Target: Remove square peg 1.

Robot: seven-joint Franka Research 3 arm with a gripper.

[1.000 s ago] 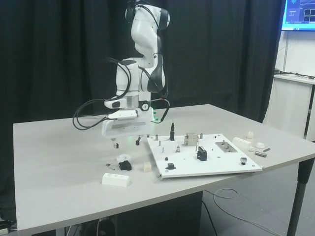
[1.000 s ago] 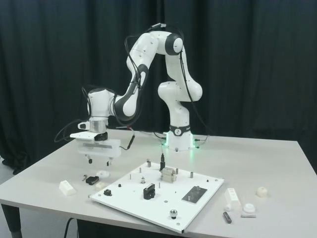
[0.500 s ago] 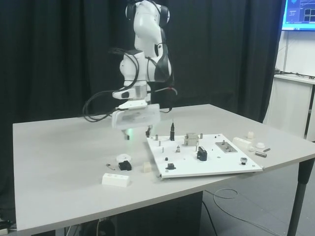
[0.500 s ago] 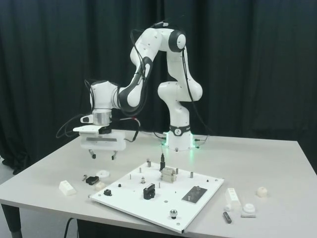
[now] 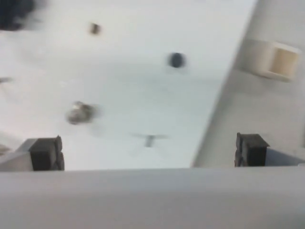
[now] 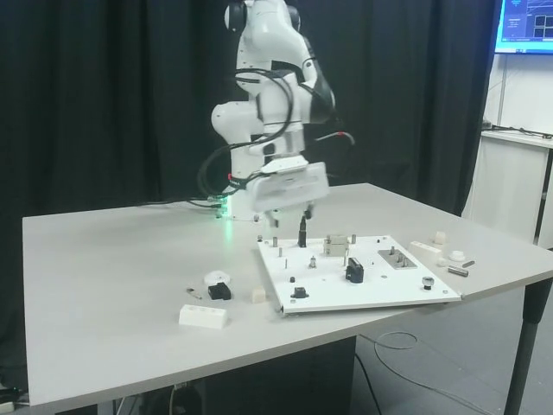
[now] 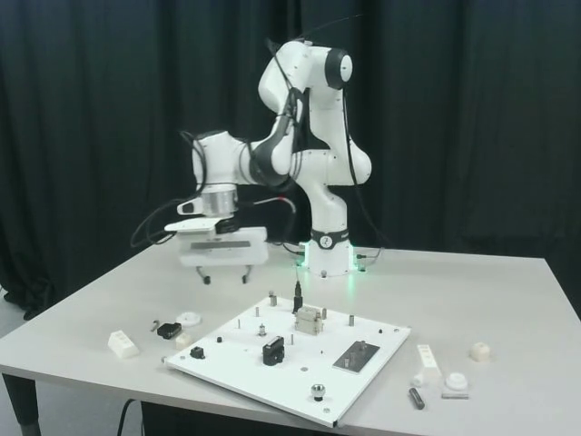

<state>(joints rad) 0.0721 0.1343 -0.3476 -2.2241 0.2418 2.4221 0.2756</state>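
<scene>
The white board (image 6: 380, 290) (image 7: 300, 359) carries several small pegs, an upright black peg (image 6: 302, 232) (image 7: 297, 295), a grey block (image 6: 336, 245) (image 7: 310, 321) and a black piece (image 6: 353, 273) (image 7: 272, 351). I cannot tell which of them is square peg 1. My gripper (image 6: 290, 213) (image 7: 226, 278) hangs open and empty above the board's far left corner. In the wrist view the gripper (image 5: 147, 151) frames the board (image 5: 143, 95), a small black peg (image 5: 176, 59), and a small white cube (image 5: 274, 59) (image 6: 258, 295) on the table beside the board's edge.
Left of the board lie a white block (image 6: 204, 316) (image 7: 123, 343) and a black-and-white piece (image 6: 218, 285) (image 7: 169, 329). Several small white and grey parts (image 6: 445, 251) (image 7: 436, 368) sit right of the board. The arm's base (image 7: 329, 254) stands behind the board.
The gripper has risen from low over the table left of the board and swung across to above the board's far left corner, staying open and empty.
</scene>
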